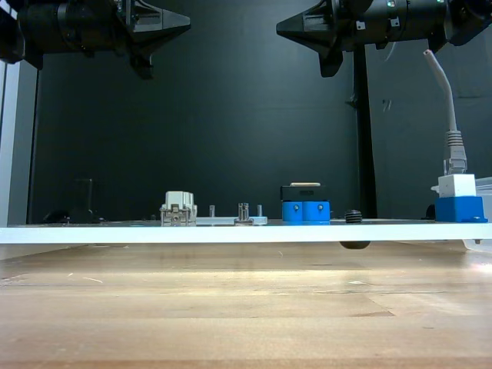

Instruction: Remove the rj45 connector and place it in the container

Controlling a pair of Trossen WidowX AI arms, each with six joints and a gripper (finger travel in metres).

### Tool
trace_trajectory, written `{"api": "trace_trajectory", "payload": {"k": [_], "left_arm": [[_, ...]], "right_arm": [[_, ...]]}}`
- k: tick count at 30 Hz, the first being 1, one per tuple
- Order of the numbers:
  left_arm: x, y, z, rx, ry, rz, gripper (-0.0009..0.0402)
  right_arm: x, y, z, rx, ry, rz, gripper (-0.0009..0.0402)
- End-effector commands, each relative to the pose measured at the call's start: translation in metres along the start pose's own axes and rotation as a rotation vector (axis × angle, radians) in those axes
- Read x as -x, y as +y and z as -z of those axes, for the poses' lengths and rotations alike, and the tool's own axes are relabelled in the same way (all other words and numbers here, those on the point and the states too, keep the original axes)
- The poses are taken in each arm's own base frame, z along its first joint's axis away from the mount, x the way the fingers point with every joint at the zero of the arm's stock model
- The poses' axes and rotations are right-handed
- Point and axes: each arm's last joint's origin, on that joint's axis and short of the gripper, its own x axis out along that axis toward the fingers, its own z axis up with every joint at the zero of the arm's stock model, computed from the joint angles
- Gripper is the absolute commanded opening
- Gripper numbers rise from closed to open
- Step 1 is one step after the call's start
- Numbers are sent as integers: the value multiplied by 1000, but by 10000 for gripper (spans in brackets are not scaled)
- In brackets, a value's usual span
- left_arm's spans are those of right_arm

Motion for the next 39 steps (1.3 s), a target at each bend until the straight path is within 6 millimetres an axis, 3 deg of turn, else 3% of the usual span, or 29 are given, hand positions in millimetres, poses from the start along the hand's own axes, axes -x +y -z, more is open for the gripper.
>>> {"api": "trace_trajectory", "payload": {"k": [1, 13, 22, 29, 39], "left_arm": [[0, 0, 0, 0, 1, 0, 0], [0, 0, 0, 0, 0, 0, 0], [0, 0, 0, 0, 0, 0, 0], [0, 0, 0, 0, 1, 0, 0], [0, 0, 0, 0, 0, 0, 0]], "right_arm": [[0, 0, 0, -3, 2, -1, 0], [1, 0, 2, -9, 27, -11, 0], [-1, 2, -4, -6, 321, 2, 0], [10, 10, -8, 12, 609, -2, 0], [24, 27, -18, 18, 778, -16, 0]]}}
